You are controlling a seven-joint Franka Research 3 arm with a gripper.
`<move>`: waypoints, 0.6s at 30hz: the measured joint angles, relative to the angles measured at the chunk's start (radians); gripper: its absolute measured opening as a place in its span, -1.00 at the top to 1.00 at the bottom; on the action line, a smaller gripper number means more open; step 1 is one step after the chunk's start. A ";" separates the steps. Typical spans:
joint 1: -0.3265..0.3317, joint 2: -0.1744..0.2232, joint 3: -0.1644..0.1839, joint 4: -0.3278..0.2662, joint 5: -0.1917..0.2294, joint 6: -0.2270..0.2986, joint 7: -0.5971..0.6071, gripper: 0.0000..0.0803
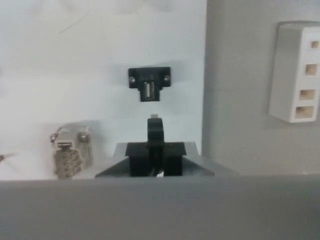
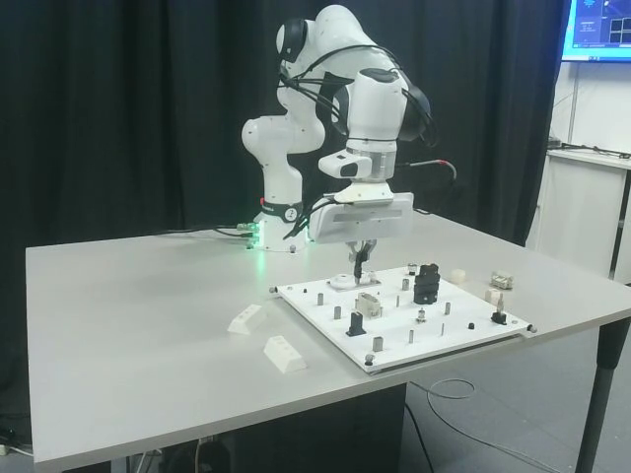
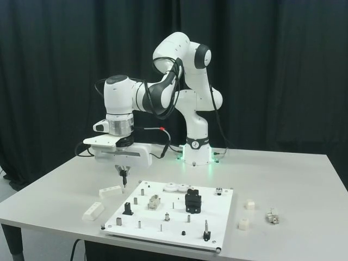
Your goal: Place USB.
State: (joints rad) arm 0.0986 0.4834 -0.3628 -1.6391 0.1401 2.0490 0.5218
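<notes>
On the grey table (image 2: 128,325) we count two white blocks (image 2: 245,319) (image 2: 284,353) lying beside the white board (image 2: 449,340). Beyond its other edge we note two small white cubes (image 3: 249,204) (image 3: 244,223) and a small connector (image 3: 272,217). Black curtains (image 3: 283,70) hang behind.

— How was the light?

— Even and bright from overhead. The table (image 2: 148,296) and board (image 3: 163,225) were well lit against a black curtain (image 3: 272,65) that swallowed light. Shadows under the blocks (image 2: 281,352) were soft and short.

— Any glare?

— A green glow showed at the arm's base (image 2: 258,235), and a lit screen (image 2: 596,30) shone in one corner.

— And the wrist view?

— The board looked washed out, and the near grey band (image 1: 160,210) was out of focus. The socket (image 1: 149,80) threw a faint shadow.
</notes>
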 joint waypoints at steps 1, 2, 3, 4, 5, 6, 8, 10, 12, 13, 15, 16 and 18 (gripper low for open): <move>0.000 0.001 -0.002 0.000 -0.004 0.002 0.000 0.87; 0.000 0.002 -0.004 0.000 -0.009 0.004 0.000 0.87; 0.000 0.003 -0.007 0.000 -0.014 0.006 0.000 0.87; 0.000 0.004 -0.010 0.000 -0.019 0.007 0.000 0.87; 0.000 0.005 -0.013 0.000 -0.023 0.010 0.000 0.87; 0.000 0.007 -0.016 0.000 -0.028 0.013 -0.001 0.87; -0.001 0.011 -0.022 0.000 -0.036 0.019 -0.004 0.87; -0.002 0.015 -0.029 0.000 -0.041 0.024 -0.008 0.87; -0.005 0.021 -0.034 0.000 -0.044 0.029 -0.018 0.87; -0.008 0.025 -0.037 0.000 -0.044 0.032 -0.025 0.87; -0.015 0.032 -0.038 -0.001 -0.045 0.039 -0.040 0.87; -0.020 0.036 -0.038 -0.002 -0.045 0.043 -0.047 0.87; -0.029 0.043 -0.038 -0.004 -0.045 0.048 -0.057 0.87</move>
State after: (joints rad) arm 0.0696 0.5263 -0.4007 -1.6430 0.0955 2.0974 0.4644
